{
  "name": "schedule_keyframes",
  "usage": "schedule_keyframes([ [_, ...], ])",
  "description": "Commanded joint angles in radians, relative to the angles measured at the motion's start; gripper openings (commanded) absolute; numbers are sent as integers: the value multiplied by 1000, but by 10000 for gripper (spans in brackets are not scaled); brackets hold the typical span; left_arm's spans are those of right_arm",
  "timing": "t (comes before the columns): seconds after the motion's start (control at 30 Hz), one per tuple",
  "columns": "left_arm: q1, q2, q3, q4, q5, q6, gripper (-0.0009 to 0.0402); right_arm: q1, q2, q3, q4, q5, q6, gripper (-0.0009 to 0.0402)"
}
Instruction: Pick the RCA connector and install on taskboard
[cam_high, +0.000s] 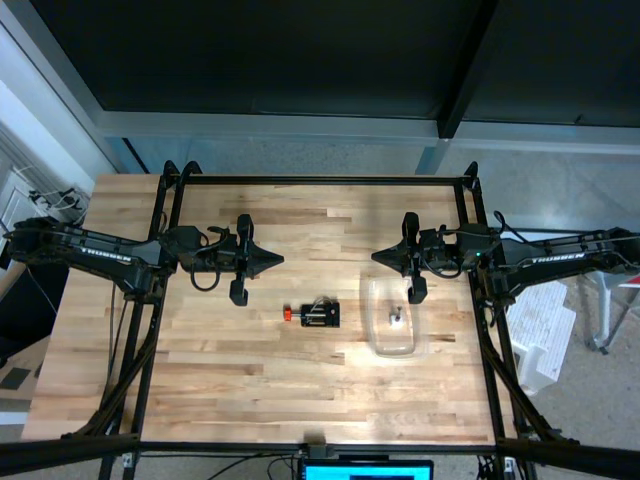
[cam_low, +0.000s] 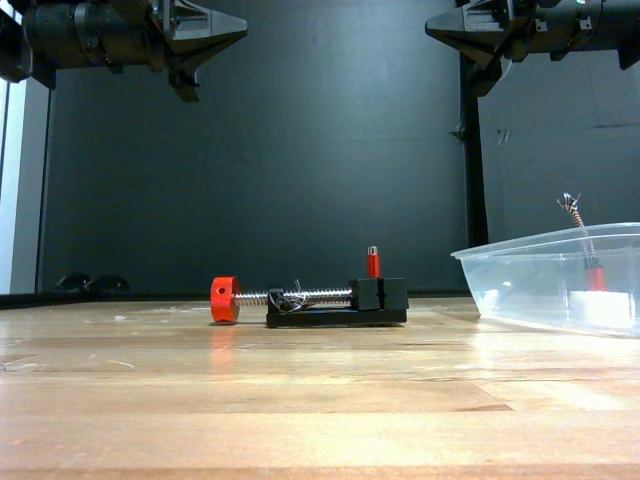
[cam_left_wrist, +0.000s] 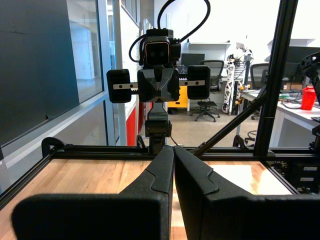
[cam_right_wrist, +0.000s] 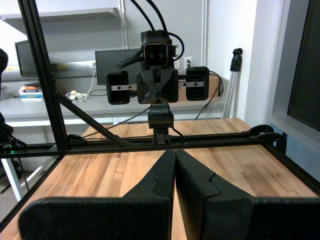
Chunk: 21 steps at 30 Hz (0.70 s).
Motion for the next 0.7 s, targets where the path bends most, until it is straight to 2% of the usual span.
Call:
schedule_keyframes([
  [0.03, 0, 0, 0, 0, 0, 0, 0, 1, 0, 0, 0, 0, 0, 0],
  [0.47, 0, 0, 0, 0, 0, 0, 0, 1, 0, 0, 0, -2, 2, 0],
  [0.53, 0, 0, 0, 0, 0, 0, 0, 1, -3, 3, -3, -10, 31, 0],
  [0.6, 0, 0, 0, 0, 0, 0, 0, 1, -6, 22, -66, -9, 34, 0],
  [0.7, 0, 0, 0, 0, 0, 0, 0, 3, -8, 90, -275, -10, 23, 0],
])
